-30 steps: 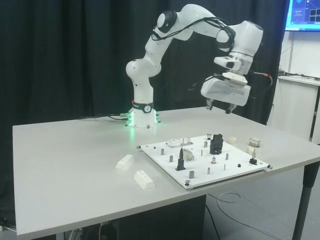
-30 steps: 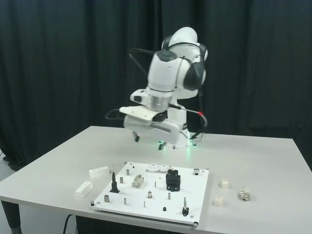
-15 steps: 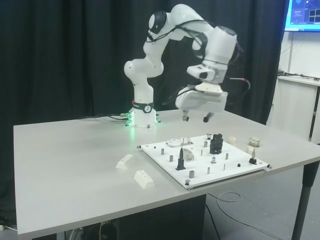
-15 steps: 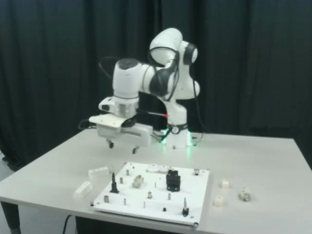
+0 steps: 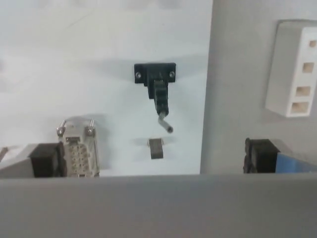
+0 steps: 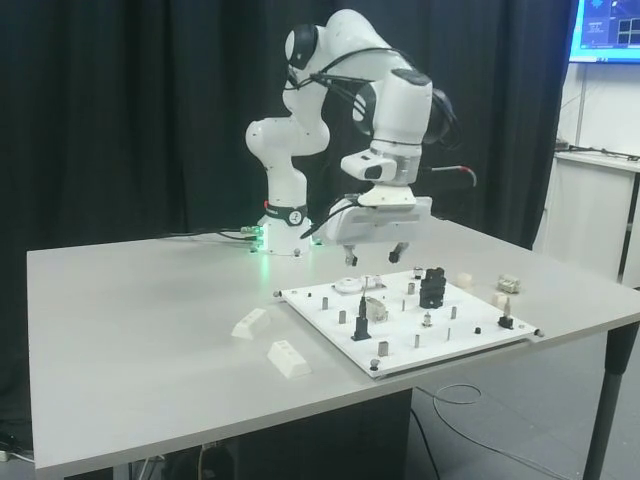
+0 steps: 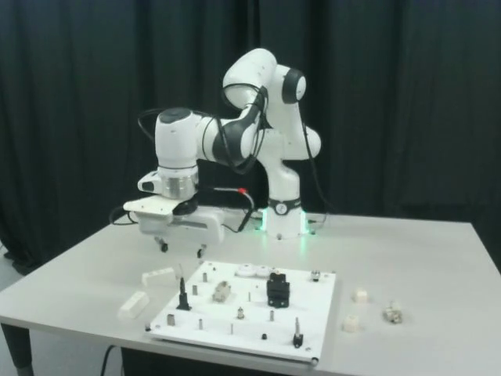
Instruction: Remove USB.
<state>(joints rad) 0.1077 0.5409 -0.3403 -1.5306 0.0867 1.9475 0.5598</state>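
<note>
The gripper [image 7: 181,248] is being held in the air above the edge of the white board [image 7: 313,325] nearest the two white blocks, well clear of every part on it. Its two fingers are seen spread apart in both room views, and nothing is being carried between them.

The USB plug [image 5: 158,91], a black piece standing upright in a black base, is being shown almost straight below the wrist camera; in the room views it [image 7: 183,296] is standing near the board corner closest to the white blocks, seated in its socket. A small grey peg [image 5: 155,148] is seen just beside it, and a multi-pin connector [image 5: 77,151] with two screws is lying further along the board.

One white block [image 7: 159,276] and a second white block [image 7: 135,304] are lying on the grey table [image 7: 407,258], off the board.
</note>
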